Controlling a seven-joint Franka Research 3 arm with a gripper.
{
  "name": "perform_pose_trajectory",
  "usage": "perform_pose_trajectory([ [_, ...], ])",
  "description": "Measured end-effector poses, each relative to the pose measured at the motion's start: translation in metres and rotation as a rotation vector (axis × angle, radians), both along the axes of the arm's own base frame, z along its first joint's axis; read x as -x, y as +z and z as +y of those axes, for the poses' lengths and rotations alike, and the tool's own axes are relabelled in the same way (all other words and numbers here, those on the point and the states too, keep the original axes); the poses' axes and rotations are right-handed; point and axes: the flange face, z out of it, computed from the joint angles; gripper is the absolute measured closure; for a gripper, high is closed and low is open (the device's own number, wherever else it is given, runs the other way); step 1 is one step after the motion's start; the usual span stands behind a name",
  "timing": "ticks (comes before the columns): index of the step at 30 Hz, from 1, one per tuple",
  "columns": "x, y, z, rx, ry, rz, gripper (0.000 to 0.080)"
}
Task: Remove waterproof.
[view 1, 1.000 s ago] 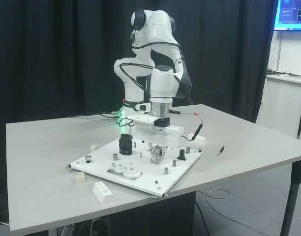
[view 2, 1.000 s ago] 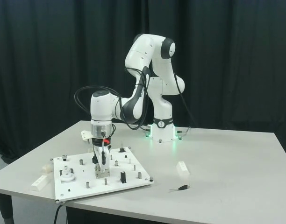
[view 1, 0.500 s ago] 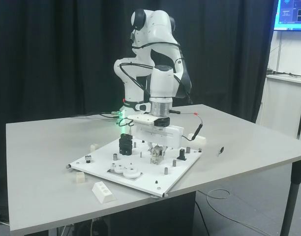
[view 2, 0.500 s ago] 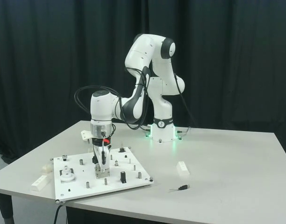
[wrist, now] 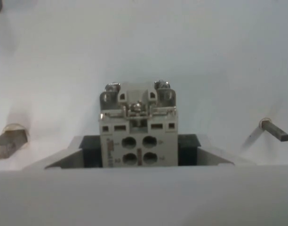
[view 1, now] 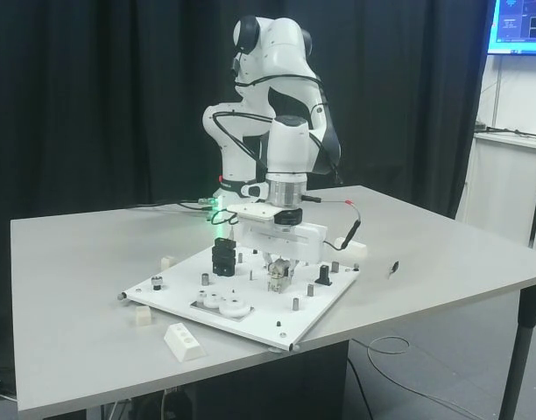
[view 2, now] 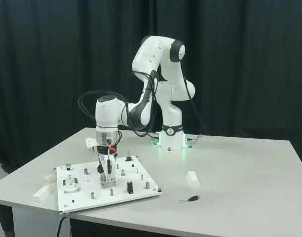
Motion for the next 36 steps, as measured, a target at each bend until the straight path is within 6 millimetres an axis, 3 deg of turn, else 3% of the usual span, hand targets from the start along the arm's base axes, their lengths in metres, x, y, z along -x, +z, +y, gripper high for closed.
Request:
perform_pose_trajectory([
  [29,0.0,0.002,-0.002,0.003,0.0,-0.002,0.0486],
  [36,-0.001,0.021,-0.003,0.013,0.02,-0.015,0.0486],
])
